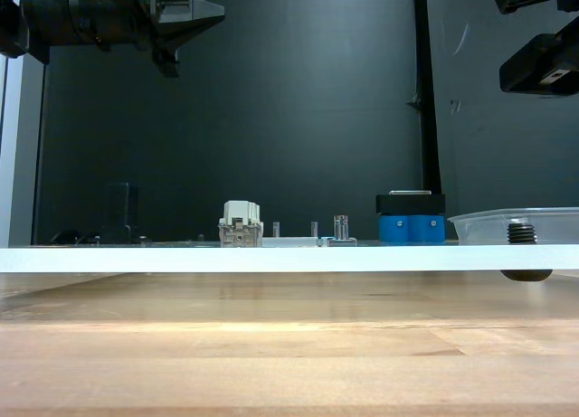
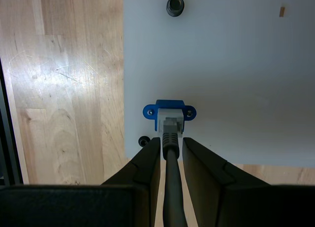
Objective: Pick the RJ45 connector and install on taskboard
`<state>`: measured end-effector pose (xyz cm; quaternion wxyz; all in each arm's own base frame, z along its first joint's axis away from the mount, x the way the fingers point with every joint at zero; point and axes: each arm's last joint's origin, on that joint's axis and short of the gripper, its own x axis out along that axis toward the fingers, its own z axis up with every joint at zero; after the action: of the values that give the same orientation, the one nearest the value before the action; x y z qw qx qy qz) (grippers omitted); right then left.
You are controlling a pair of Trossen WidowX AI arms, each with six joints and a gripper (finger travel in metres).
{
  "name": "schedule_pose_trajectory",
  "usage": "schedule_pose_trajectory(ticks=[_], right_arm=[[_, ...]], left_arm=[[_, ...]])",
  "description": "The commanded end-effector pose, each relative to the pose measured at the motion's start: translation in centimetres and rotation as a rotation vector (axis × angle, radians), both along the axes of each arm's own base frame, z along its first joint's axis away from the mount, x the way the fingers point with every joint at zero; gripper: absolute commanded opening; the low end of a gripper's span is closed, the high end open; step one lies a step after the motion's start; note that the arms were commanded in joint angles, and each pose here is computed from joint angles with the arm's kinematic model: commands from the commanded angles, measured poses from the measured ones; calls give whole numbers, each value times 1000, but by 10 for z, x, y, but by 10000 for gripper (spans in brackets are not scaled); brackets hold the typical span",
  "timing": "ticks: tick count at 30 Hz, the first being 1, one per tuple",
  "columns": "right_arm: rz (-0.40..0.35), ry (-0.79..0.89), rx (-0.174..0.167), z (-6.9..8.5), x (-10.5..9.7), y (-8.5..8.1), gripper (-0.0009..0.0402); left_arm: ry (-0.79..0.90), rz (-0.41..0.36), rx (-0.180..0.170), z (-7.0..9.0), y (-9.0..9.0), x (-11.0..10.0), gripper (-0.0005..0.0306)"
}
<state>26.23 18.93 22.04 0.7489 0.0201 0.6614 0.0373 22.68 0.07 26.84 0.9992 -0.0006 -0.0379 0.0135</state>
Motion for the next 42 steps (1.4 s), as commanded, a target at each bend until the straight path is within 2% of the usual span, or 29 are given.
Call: schedule_pose_trajectory(ticks=[1, 12, 21, 26, 34, 38, 42], right_arm=[[-7, -19, 5, 6, -1, -1, 68], [-37, -57, 13, 26, -11, -9, 112], [-48, -128, 69, 53, -24, -18, 150], [-50, -148, 84, 60, -28, -21, 150], [-51, -149, 85, 60, -28, -21, 140], [-46, -167, 92, 65, -30, -24, 134], [-50, -223, 75, 75, -33, -31, 128]], left_arm=[[0, 0, 0, 0, 0, 0, 0], [0, 0, 0, 0, 0, 0, 0], [0, 0, 0, 0, 0, 0, 0], [0, 0, 0, 0, 0, 0, 0], [0, 0, 0, 0, 0, 0, 0], [0, 0, 0, 0, 0, 0, 0], [0, 0, 0, 0, 0, 0, 0]])
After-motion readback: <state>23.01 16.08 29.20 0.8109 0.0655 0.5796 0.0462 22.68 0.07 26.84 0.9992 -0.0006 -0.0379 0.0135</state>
